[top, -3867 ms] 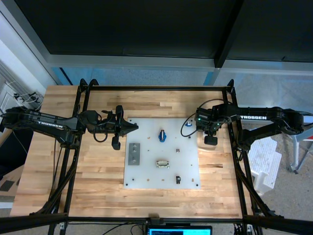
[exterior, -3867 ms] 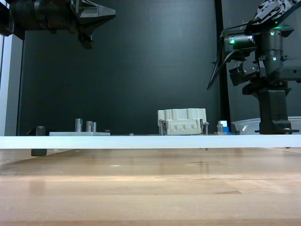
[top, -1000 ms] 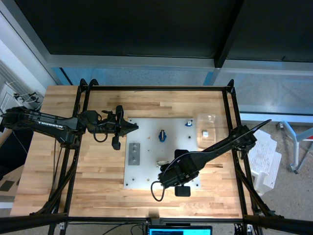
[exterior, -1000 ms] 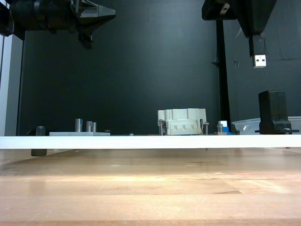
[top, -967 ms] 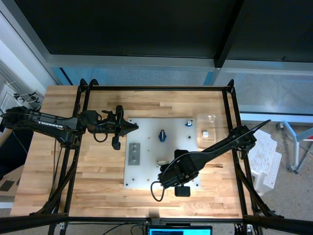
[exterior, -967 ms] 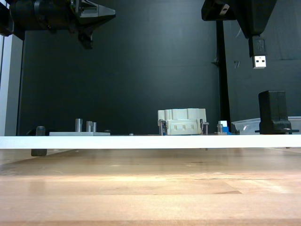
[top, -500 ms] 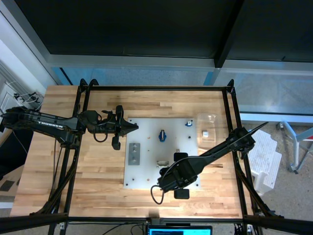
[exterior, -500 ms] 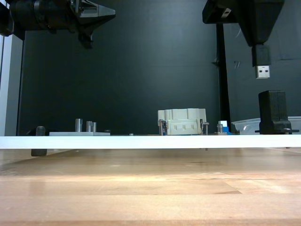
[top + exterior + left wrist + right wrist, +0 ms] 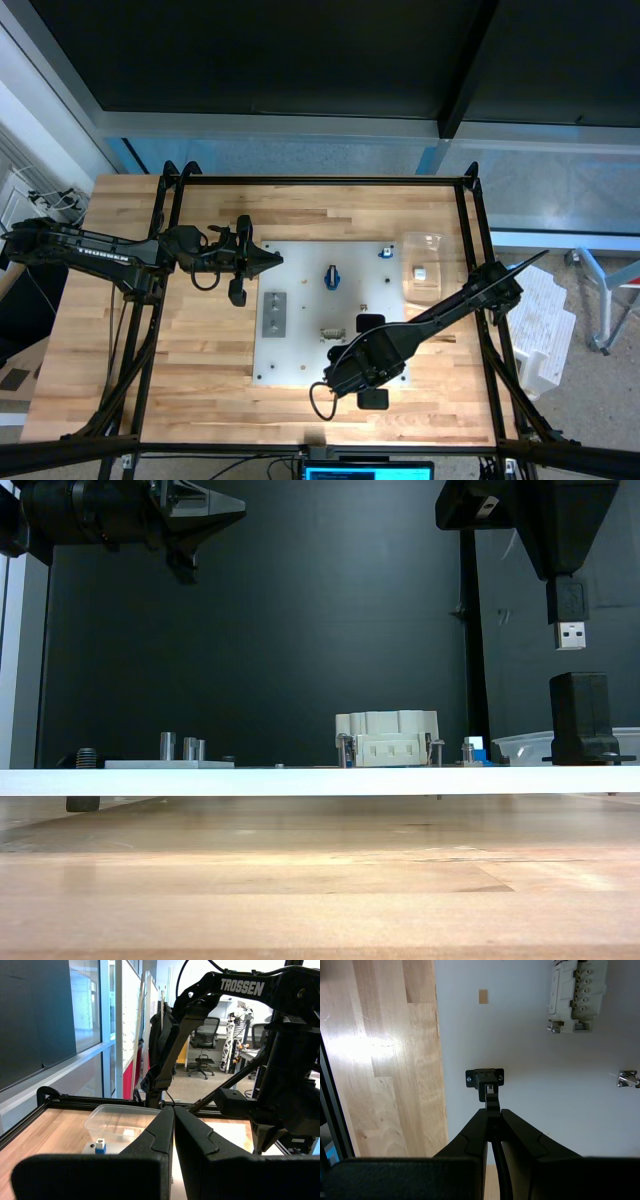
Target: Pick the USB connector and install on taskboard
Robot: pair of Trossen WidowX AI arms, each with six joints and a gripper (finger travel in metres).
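Wooden tabletop [image 9: 200,350], taskboard [image 9: 300,345] — right gripper [image 9: 491,1113] clamps USB connector [image 9: 571,613] upright, plug down, just above black socket [image 9: 580,715]; left gripper [image 9: 272,260] closed, parked far-left.

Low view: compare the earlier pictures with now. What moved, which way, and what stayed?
The right pincer, shut on the USB connector, swung from the clear bin at the back right to the near part of the taskboard, then sank toward the black socket; the plug hangs just above it, not yet in. The left pincer stayed parked, shut, above the board's left edge. Board parts unchanged.
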